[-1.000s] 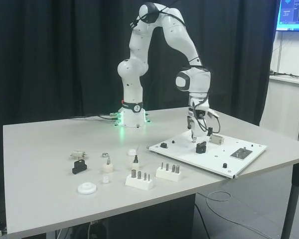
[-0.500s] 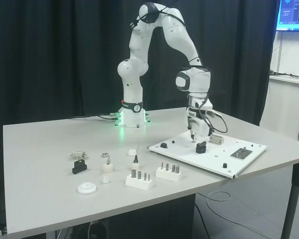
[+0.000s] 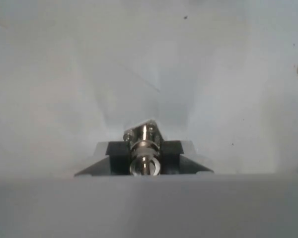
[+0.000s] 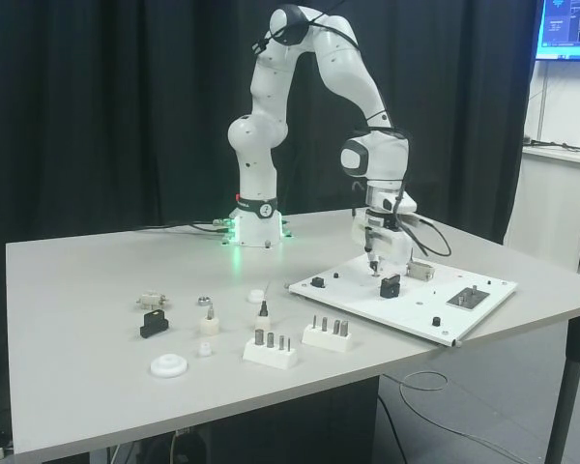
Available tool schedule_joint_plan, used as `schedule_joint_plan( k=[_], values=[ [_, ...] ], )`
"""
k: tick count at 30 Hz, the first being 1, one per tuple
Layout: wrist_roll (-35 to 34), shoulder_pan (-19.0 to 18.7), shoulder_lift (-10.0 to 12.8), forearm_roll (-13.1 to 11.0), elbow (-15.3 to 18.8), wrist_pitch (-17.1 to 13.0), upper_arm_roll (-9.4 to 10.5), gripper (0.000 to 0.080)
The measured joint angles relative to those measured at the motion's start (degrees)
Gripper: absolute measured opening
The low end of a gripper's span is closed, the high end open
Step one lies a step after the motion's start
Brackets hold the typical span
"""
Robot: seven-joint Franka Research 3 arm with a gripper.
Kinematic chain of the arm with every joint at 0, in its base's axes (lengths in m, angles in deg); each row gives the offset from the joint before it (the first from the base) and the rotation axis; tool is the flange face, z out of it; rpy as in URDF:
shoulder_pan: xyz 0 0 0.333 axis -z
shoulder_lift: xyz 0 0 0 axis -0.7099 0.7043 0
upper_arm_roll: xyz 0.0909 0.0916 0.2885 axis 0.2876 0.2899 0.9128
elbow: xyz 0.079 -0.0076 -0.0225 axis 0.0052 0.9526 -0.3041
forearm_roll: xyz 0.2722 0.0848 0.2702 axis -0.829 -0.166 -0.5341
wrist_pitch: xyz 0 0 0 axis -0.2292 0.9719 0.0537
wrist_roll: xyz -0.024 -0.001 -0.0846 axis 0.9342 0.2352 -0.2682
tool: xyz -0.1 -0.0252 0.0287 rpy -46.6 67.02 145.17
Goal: Insert BNC.
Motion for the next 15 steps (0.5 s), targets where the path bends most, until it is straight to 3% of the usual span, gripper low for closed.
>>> schedule_joint_plan(
  k=[15],
  values=[
    [8.88,0.0,0.0,0.21,0.0,-0.03,0.0,0.0121]
  ],
)
